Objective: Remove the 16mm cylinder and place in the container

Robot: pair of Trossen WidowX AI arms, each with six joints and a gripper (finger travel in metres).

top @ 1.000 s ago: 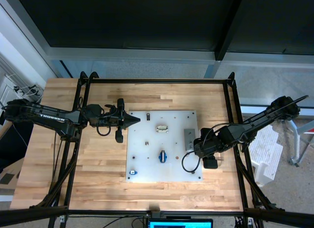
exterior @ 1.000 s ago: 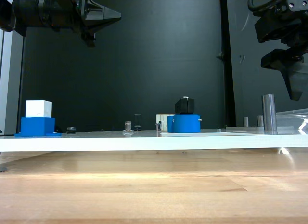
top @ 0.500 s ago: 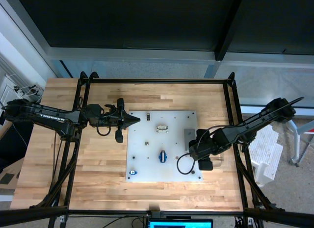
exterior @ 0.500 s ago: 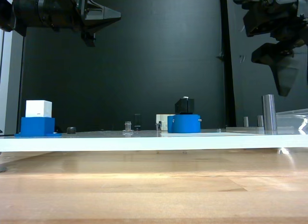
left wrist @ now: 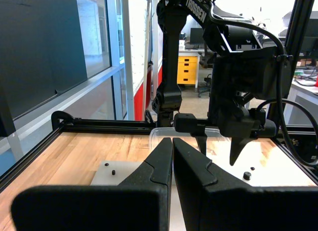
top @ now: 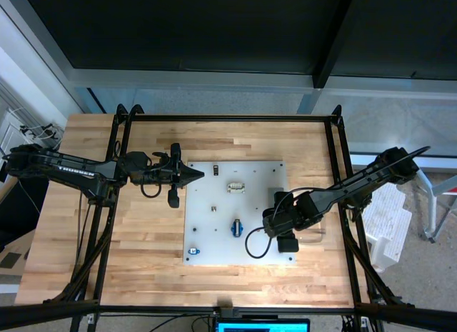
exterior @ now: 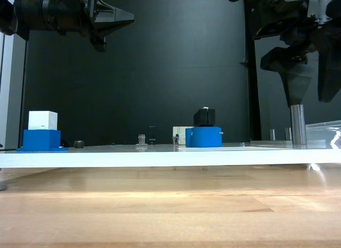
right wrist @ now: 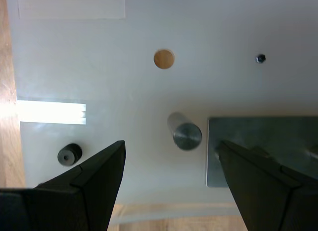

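Silver 16mm cylinder (right wrist: 187,135) beneath released right gripper (exterior: 310,100); container (left wrist: 160,132) half-hidden; left gripper (left wrist: 172,141) clenched aloft.

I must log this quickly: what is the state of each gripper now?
Left gripper: shut, empty, raised at the board's left edge.
Right gripper: open, empty, above the 16mm cylinder.

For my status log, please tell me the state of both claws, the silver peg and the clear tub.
Pale silver round 16mm cylinder: upright in the flat white task board, not gripped.
Clear rectangular plastic container: upright, cylinder not inside.
Right claw: open, hovering over the cylinder.
Left claw: shut, raised at the board's left edge.
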